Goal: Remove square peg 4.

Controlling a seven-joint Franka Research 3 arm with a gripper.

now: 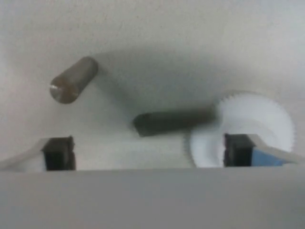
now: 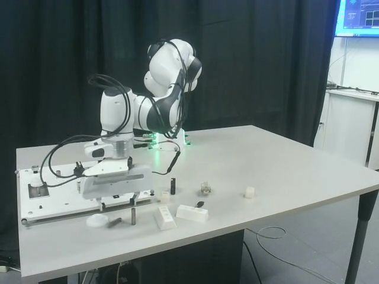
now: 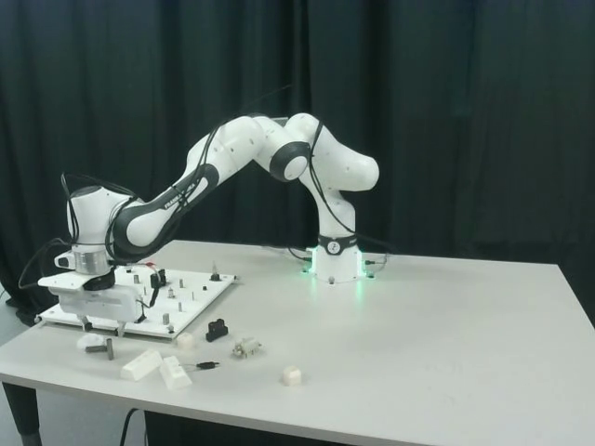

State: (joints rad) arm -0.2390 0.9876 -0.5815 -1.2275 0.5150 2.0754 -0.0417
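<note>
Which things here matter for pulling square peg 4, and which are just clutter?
Job: pincer, peg board; peg 4 not identifiable.
Lying about: white gear, standing dark peg, lying dark peg, white blocks, small white cube.

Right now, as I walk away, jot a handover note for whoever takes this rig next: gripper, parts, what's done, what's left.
Gripper: open, holding nothing, hanging low over the grey table just in front of the white board.
Below it, on the table: a white gear, one dark peg lying flat against the gear, another dark peg standing upright.
Further along the table: white blocks and small loose parts.
Done: cannot tell whether square peg 4 is already out; neither peg under the gripper shows a clearly square shape.
Left: identify peg 4, check the board, remove it if it is there.
</note>
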